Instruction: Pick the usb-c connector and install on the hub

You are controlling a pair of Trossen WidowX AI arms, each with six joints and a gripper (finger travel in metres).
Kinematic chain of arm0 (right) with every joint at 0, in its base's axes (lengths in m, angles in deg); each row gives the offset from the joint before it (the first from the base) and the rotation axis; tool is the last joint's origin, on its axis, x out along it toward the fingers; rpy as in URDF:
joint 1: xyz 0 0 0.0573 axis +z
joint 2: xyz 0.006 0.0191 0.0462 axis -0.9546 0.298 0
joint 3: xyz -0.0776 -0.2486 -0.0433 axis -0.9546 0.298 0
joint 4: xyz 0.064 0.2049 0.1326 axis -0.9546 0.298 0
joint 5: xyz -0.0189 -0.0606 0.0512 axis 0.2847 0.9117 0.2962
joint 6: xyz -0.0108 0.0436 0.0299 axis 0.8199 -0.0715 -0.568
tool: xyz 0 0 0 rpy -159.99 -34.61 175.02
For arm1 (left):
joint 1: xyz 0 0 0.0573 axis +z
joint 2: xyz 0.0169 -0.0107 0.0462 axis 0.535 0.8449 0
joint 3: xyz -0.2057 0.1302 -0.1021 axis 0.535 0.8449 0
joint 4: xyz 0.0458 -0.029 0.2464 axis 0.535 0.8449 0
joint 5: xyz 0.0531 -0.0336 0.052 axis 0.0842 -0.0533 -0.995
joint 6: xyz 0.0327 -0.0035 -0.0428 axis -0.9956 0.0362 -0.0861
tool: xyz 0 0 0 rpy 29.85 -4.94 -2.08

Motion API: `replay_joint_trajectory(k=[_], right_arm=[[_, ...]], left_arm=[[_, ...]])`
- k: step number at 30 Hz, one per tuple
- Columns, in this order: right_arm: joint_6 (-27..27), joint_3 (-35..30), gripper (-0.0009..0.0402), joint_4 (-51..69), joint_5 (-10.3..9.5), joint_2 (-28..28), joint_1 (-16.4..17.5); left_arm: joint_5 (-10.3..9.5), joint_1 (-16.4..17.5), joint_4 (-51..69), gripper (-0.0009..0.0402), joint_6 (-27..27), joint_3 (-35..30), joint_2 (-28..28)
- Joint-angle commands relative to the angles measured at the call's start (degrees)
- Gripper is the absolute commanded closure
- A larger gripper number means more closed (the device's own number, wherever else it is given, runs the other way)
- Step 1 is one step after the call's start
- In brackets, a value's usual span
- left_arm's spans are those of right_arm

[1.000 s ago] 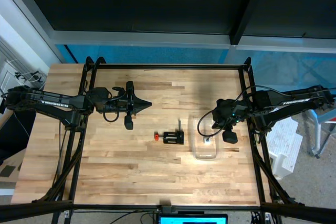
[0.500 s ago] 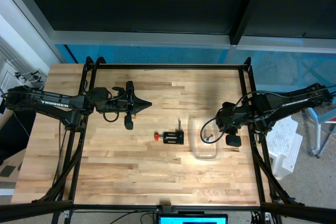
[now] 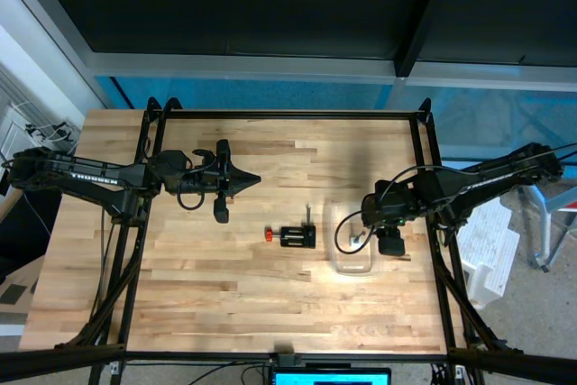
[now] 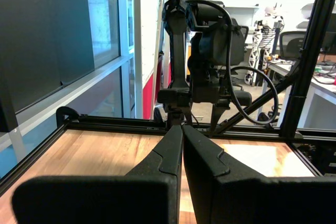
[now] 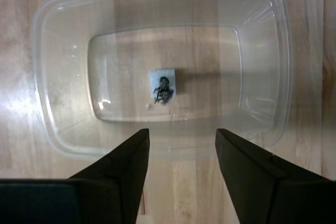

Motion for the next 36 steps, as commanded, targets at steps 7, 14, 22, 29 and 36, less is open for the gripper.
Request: replay_joint_trajectory(k=[7,14,22,29,36], right_arm=[[0.07,3.17,0.0201,-4.57,0.26,3.02,1.03],[0.04,3.26,0.0201,-7.74,0.66,7.91,1.97],[-0.11,3.30,0.0201,-10.73,1.31,11.89,2.89],[-0.48,3.48,0.0201,-12.55,1.75,14.47,3.37],[-0.42,4.22,0.0201,-15.39,1.70,16.98,3.58]], left_arm=[[0.00,0.02,0.00,0.0393,-0.02,0.00,0.02],[0.00,0.00,-0.02,0.0393,-0.02,0.00,0.02],[0.00,0.02,0.02,0.0393,-0.02,0.00,0.02],[0.00,0.02,0.02,0.0393,-0.02,0.00,0.02],[0.00,0.02,0.00,0.0393,-0.02,0.00,0.02]])
